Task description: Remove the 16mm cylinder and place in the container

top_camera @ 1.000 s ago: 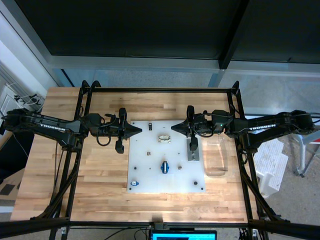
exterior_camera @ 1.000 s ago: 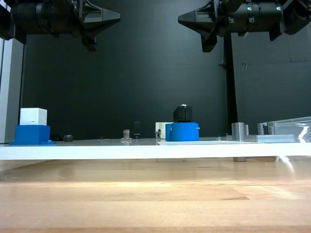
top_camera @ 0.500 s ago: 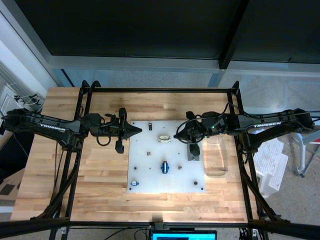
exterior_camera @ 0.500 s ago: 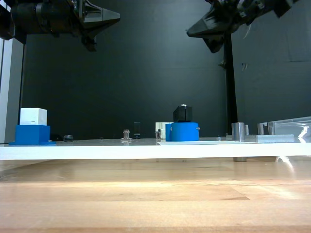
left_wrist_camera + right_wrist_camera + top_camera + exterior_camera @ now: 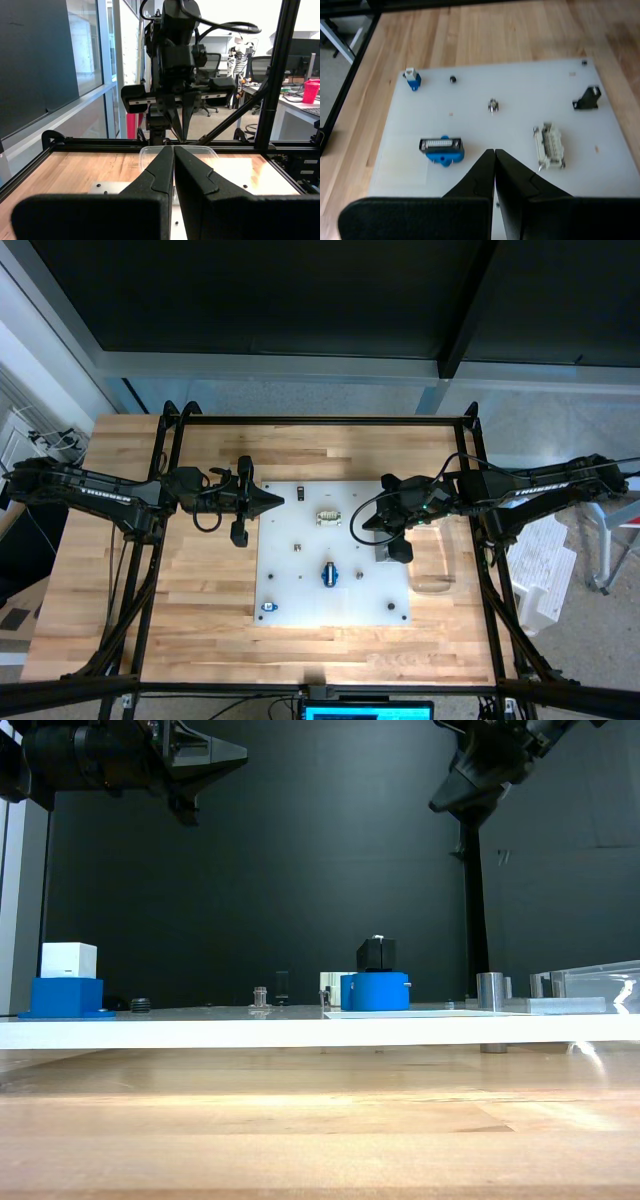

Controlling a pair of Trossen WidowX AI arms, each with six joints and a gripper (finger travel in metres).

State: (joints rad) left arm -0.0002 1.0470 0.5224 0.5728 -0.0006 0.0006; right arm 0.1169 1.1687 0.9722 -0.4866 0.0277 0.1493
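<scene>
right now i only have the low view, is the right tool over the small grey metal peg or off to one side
Observer: Off it. In the high view the right tool hangs over the white square board, and its tip shows beyond the small dull grey metal peg, toward the board's far edge.
Operator: and the other arm, where is it over the board
Observer: The left tool hangs near the board's far left corner, well away from the peg.
</scene>
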